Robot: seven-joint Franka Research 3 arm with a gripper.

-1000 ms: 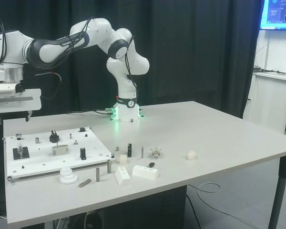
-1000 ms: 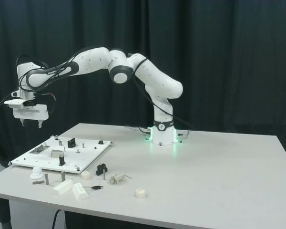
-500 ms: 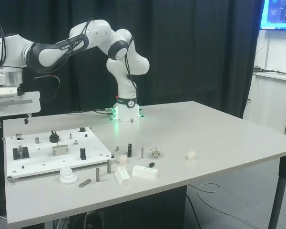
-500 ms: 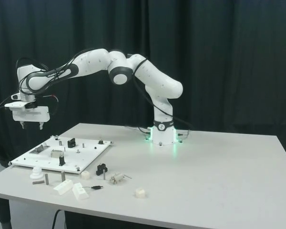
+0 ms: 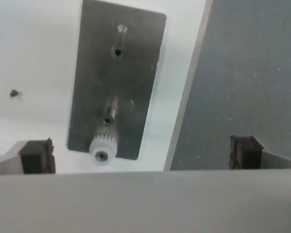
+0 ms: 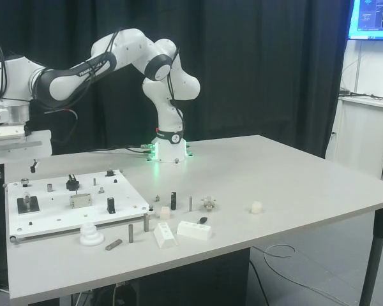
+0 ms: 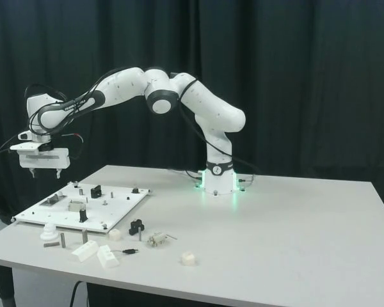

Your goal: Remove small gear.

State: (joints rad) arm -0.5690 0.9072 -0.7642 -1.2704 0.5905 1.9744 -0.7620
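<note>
White plastic teeth ring the small gear (image 5: 101,147), which in the wrist view sits on a pin at one end of a flat grey metal plate (image 5: 117,73) set into the white assembly board (image 5: 34,68); the grey table (image 5: 242,73) shows past the board's edge. The gripper (image 5: 138,154) hangs above with its two black fingertips (image 5: 36,156) spread wide apart and nothing between them, the gear lying between them but nearer one finger. From the first room view, the white robot arm (image 6: 115,51) reaches from its green-lit base out over the far corner of the board, the gripper (image 6: 14,167) well above the grey plate (image 6: 27,204); loose parts lie on the table beside the board, among them a white stepped gear stack (image 6: 90,234) and two white blocks (image 6: 179,232). From the second room view, the gripper (image 7: 43,171) hovers clear above the board's far edge (image 7: 51,203), touching nothing.
</note>
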